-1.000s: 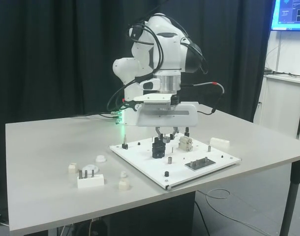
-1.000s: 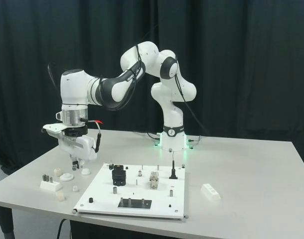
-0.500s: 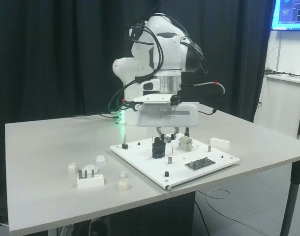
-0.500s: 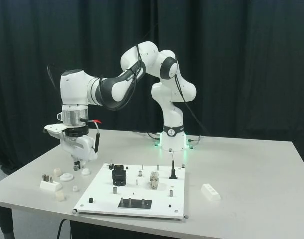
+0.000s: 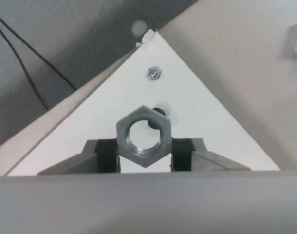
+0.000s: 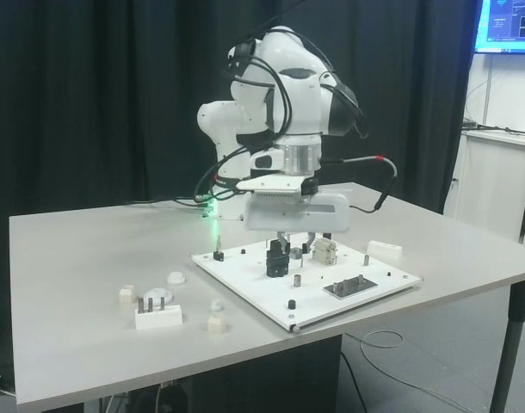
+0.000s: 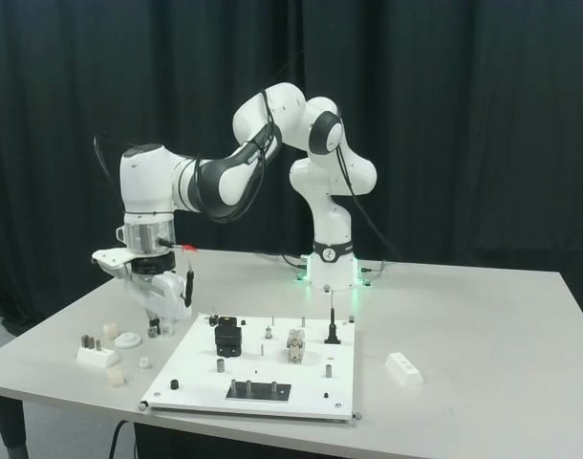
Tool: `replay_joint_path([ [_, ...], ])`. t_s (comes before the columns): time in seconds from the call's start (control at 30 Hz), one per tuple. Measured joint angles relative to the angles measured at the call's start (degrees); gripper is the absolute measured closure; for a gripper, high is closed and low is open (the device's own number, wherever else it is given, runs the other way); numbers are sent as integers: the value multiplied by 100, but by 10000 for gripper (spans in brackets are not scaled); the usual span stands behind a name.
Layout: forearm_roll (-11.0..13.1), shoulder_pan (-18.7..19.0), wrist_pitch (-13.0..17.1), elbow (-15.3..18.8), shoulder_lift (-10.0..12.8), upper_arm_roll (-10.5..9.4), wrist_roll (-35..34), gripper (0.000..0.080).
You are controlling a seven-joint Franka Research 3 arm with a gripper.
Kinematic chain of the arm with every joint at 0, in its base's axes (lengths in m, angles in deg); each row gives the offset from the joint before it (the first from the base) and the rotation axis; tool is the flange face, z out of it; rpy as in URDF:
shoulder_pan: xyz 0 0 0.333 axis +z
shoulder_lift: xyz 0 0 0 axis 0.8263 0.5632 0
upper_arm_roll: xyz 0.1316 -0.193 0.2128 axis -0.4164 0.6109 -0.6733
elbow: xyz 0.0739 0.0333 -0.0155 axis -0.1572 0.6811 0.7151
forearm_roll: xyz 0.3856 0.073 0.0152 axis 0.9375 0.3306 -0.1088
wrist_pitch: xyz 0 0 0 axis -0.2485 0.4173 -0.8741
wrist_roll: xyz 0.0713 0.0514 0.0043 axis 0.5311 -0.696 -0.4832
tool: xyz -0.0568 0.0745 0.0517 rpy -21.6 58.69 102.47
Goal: Insert bolt 4.
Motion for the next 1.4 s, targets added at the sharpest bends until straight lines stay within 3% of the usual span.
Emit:
replay_joint_path([
  [1.4, -1, 390, 1857, 1671, -45, -29, 259, 579],
])
